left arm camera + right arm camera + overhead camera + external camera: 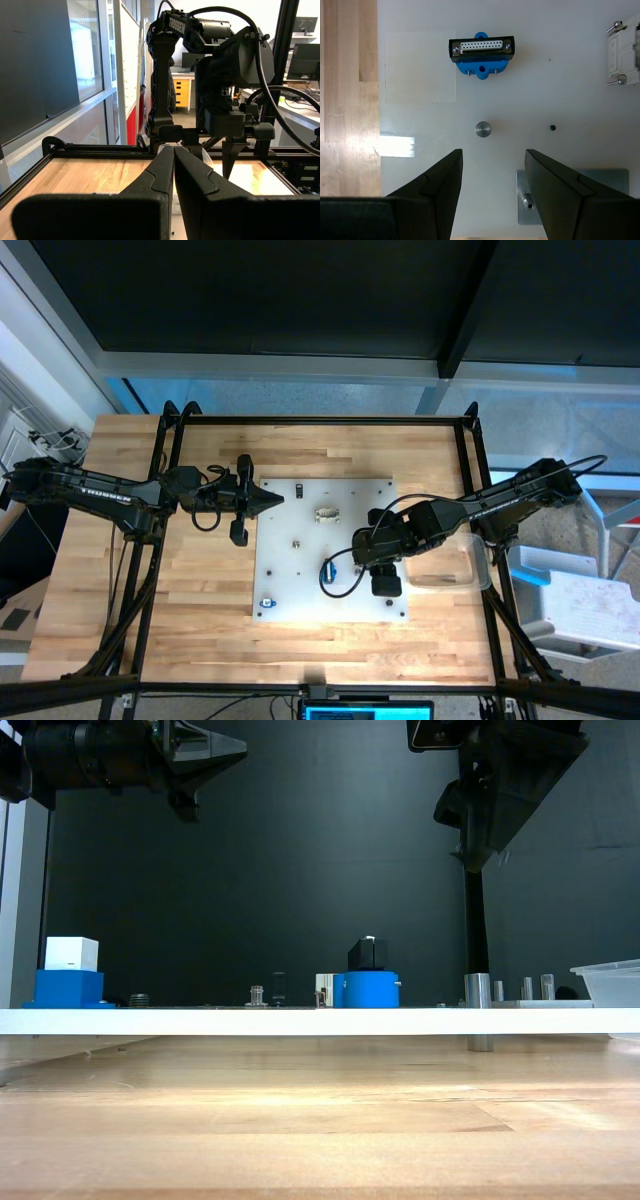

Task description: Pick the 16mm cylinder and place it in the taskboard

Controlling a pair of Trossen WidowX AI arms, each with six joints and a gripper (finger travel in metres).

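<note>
My right gripper (493, 152) hangs high over the taskboard (545, 90) with its fingers spread wide and nothing between them. The 16mm cylinder (482, 129) stands on the board almost straight beneath. Its long axis is vertical, so from the wrist I see only its round silver end, roughly on the line between the two fingers and perhaps a touch toward the near one. The blue connector mount (481, 67) lies to its left and the grey block (600, 182) sits farther back on the right. From table height a grey stub shows under the board in line with the peg, so I judge it may be seated in its hole already. If it is not, a straight descent would straddle it. The left gripper (270, 498) is pressed together over the board's left edge, well apart, so the right arm is the nearer one. The clear tray (484, 560) sits just off the board's right edge, and I can make out nothing in it.
</note>
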